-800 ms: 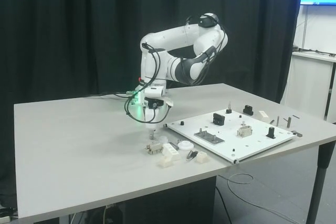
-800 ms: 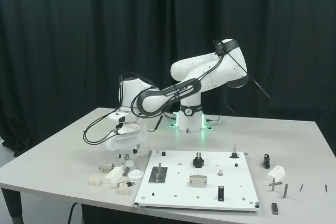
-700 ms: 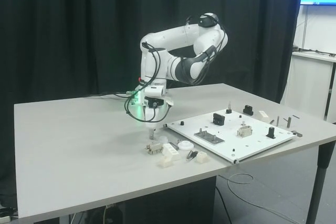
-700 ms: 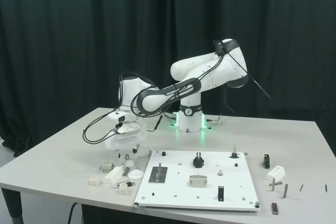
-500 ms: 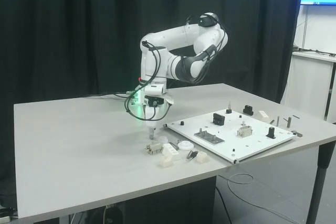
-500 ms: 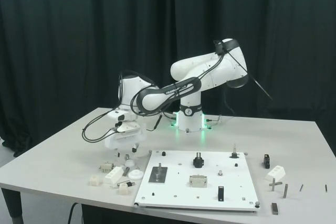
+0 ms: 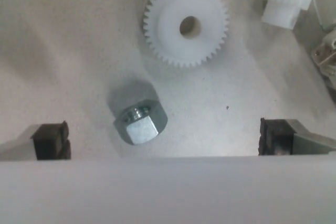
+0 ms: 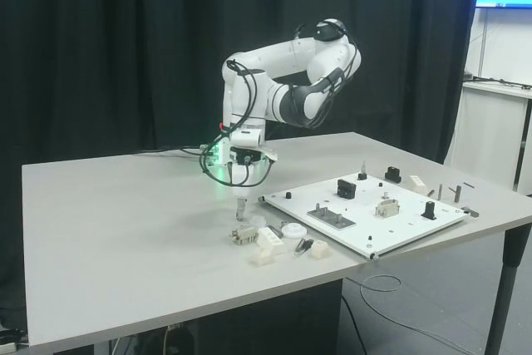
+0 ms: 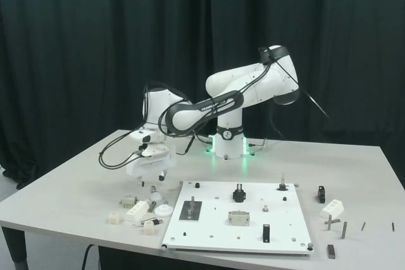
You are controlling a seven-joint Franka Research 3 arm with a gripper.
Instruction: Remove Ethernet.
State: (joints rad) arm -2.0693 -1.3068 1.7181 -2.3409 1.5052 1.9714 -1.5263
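**Arm hovering over loose parts beside the assembly board**

Black curtains hang behind a grey desk [image 8: 125,214] that carries everything. The white Franka arm [image 9: 240,96] rises from its base at the back of the desk, where a green light glows, and folds forward and down so that its wrist hangs over the desk's front area, beside a white assembly board [image 9: 237,216]. The board lies flat and bears several small fixtures, among them a black block, a metal plate with an upright pin, and a pale connector housing near its middle. Which of these parts is the Ethernet plug cannot be told from these views.

The end effector [image 7: 163,135] points straight down above a cluster of loose pieces just off the board's edge. Its two fingers [image 7: 51,140] stand wide apart, holding nothing and touching nothing, clear of the desk.

In the wrist view, a white gear [image 7: 186,22] with a centre hole lies flat on the desk. A smaller white toothed part [image 7: 286,1] sits near it. A metal hex nut [image 7: 140,121] rests on the desk between the spread fingers, apart from both pads and from the gear.

More small parts lie scattered on the desk past the board's far end.
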